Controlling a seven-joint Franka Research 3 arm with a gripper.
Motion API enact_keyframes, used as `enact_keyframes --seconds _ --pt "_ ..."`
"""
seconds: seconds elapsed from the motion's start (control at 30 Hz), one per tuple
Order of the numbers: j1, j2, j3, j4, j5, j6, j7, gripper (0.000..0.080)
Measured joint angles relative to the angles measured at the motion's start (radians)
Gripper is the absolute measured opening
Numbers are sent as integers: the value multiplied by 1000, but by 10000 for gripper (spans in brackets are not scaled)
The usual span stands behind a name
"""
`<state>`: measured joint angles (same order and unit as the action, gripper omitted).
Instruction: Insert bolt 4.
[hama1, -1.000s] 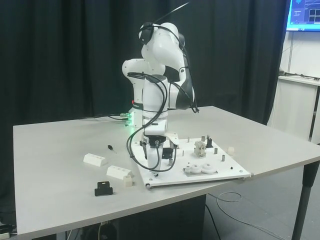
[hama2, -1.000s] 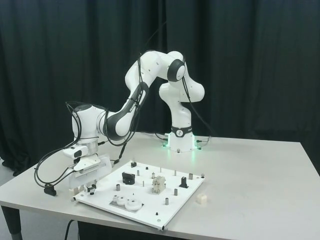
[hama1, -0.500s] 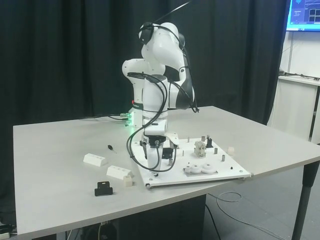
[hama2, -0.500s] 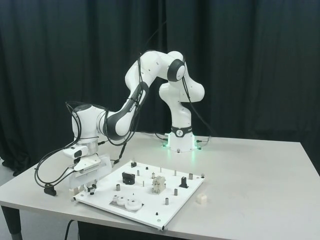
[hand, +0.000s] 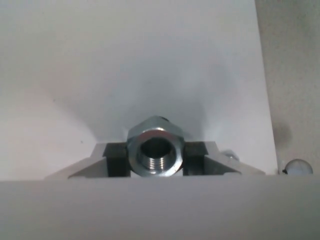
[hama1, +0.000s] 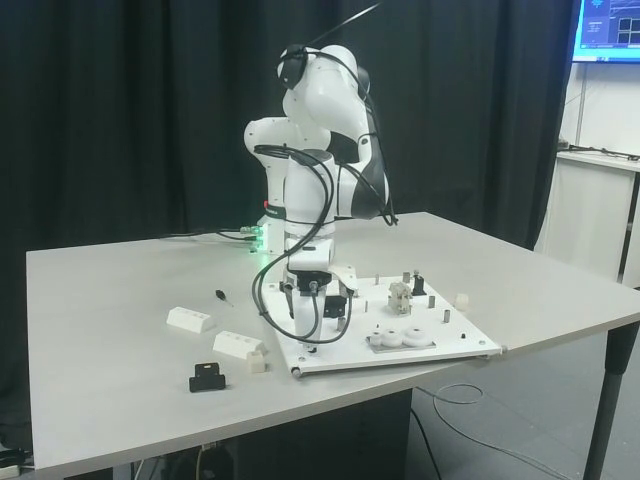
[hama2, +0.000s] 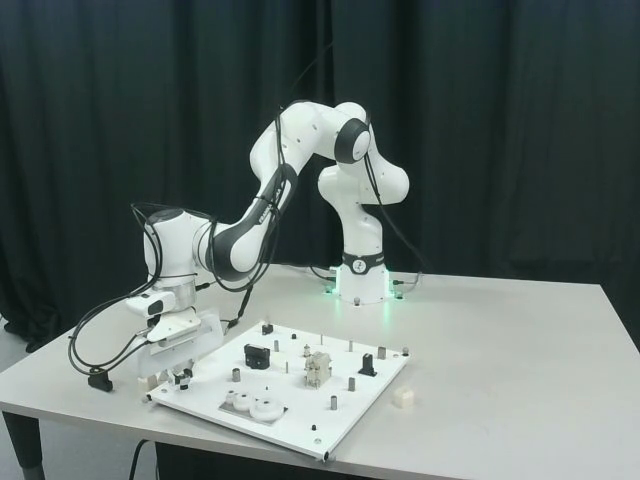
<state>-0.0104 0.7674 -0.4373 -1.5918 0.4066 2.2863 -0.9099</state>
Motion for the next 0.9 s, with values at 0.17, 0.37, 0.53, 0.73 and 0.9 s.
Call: enact_keyframes --seconds 0.17,0.37,0.53,0.73,0.9 --pt "-1 0 0 0 5 0 0 226" --pt "-2 0 0 0 12 -1 0 226" --pt "-3 0 0 0 17 -2 0 226" --pt "-7 0 -1 0 35 -6 22 226" --pt "-8 0 -2 0 49 -11 107 226"
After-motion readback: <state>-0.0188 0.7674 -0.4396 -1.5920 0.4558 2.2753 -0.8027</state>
